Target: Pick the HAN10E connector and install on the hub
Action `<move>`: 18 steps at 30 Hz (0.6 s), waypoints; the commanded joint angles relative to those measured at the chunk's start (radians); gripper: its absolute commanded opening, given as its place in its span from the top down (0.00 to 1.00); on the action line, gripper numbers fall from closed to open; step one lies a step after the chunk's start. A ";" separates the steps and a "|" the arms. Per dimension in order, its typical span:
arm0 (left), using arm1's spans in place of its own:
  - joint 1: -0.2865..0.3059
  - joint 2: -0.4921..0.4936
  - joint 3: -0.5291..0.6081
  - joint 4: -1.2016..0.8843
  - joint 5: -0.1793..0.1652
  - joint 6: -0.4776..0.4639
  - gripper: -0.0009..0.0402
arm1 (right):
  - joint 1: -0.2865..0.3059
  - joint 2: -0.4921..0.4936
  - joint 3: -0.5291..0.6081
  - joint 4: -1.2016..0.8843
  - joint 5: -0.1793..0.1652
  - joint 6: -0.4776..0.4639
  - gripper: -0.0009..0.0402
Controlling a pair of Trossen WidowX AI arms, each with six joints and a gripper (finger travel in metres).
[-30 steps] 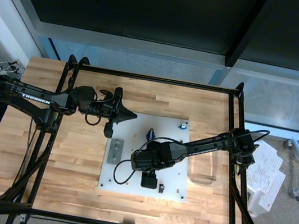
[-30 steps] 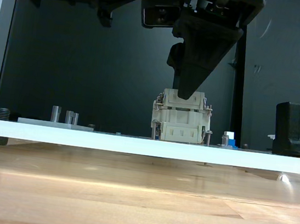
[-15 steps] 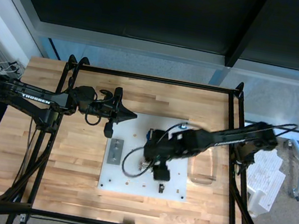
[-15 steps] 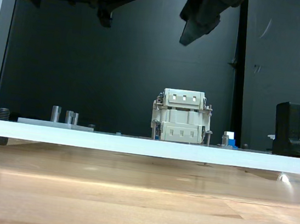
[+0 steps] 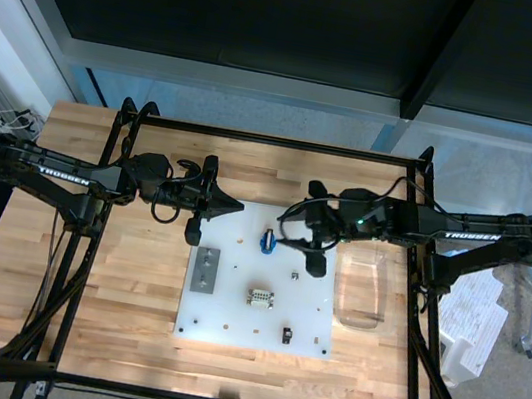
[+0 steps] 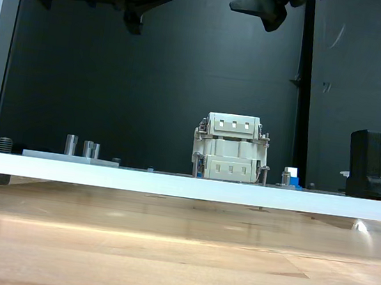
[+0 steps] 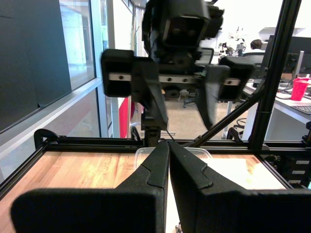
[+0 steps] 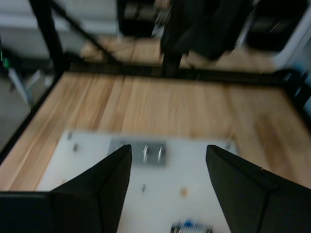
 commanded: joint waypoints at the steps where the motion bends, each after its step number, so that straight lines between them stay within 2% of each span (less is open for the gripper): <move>1: 0.000 0.000 0.000 0.000 0.000 0.000 0.98 | -0.022 -0.045 -0.095 0.179 -0.012 0.004 0.57; 3: 0.000 0.000 0.000 0.001 0.000 0.001 0.98 | -0.027 -0.068 -0.145 0.278 -0.030 0.005 0.62; 7: 0.000 0.000 0.000 0.000 0.000 0.000 0.98 | -0.032 -0.090 -0.217 0.411 -0.024 -0.003 0.76; 12: 0.000 0.000 0.000 0.000 0.000 0.000 0.98 | -0.034 -0.099 -0.285 0.524 -0.025 -0.018 0.98; 18: 0.000 0.000 0.000 0.000 0.000 0.000 0.98 | -0.034 -0.119 -0.339 0.626 -0.011 0.032 0.97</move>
